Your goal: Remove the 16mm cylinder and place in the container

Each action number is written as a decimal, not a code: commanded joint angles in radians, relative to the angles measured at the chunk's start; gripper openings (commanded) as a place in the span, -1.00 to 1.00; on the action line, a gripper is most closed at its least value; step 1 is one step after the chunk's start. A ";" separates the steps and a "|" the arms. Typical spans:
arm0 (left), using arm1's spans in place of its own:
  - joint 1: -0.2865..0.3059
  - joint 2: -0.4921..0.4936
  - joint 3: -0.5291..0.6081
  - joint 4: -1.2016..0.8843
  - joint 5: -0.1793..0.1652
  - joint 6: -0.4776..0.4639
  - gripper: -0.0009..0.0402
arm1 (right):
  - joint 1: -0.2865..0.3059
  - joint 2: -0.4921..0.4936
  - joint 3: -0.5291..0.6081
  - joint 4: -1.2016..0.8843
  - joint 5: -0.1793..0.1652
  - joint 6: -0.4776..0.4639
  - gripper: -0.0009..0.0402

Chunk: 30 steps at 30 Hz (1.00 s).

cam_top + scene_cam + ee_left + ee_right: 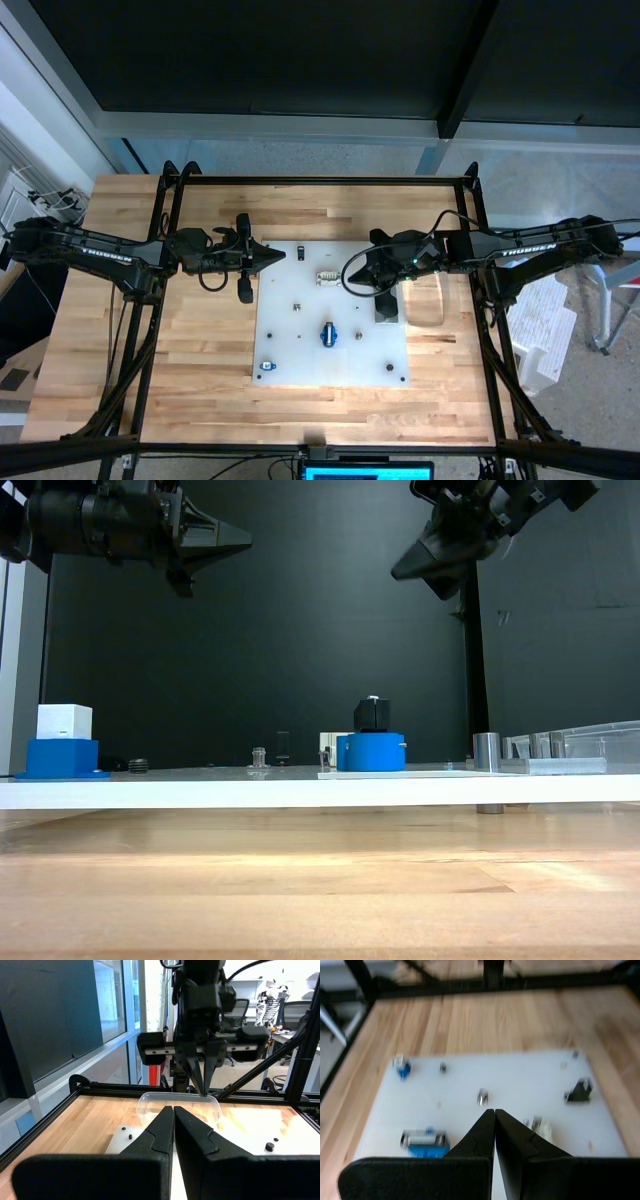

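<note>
The job is at its opening step. The 16mm cylinder (360, 337) has not yet been pulled; it stands upright on the white board (300, 350), just beside the blue connector (328, 335) at its 3 o'clock in the high view. Seen from the low view, the cylinder (486, 752) is untouched. The right pincer (356, 284) hangs well above the board with its fingers pressed together and nothing between them, and the cylinder lies at about its 6 o'clock. The left pincer (281, 257) is also closed and empty. It is raised over the board's 9 o'clock edge, well apart from the peg. The right arm seems the likelier worker. Its next move would be to part its fingers, come down squarely over the peg, close on it and draw it straight up. The container (441, 300) sits on the worktop (150, 300) at the board's 3 o'clock edge, beside the grey block (388, 303), at about 2 o'clock from the cylinder. Its clear walls show nothing inside it.
</note>
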State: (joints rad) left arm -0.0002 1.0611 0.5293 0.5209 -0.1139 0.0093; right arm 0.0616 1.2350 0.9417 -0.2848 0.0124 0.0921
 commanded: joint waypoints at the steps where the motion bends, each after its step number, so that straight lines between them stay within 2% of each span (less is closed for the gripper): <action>1: 0.000 0.000 0.000 0.000 0.000 0.000 -0.96 | 0.029 0.026 0.040 -0.112 0.023 0.005 -0.96; 21: 0.000 0.000 0.000 0.000 0.000 0.000 -0.96 | 0.153 0.301 0.352 -0.597 0.022 0.053 -0.95; 25: 0.000 0.000 0.000 0.000 0.000 0.000 -0.96 | 0.164 0.354 0.386 -0.647 0.023 0.073 -0.85; 30: 0.000 0.000 0.000 0.000 0.001 0.000 -0.96 | 0.180 0.412 0.413 -0.653 0.023 0.111 -0.65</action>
State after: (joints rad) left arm -0.0002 1.0611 0.5293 0.5209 -0.1139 0.0090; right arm 0.2363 1.6348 1.3514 -0.9379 0.0349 0.1936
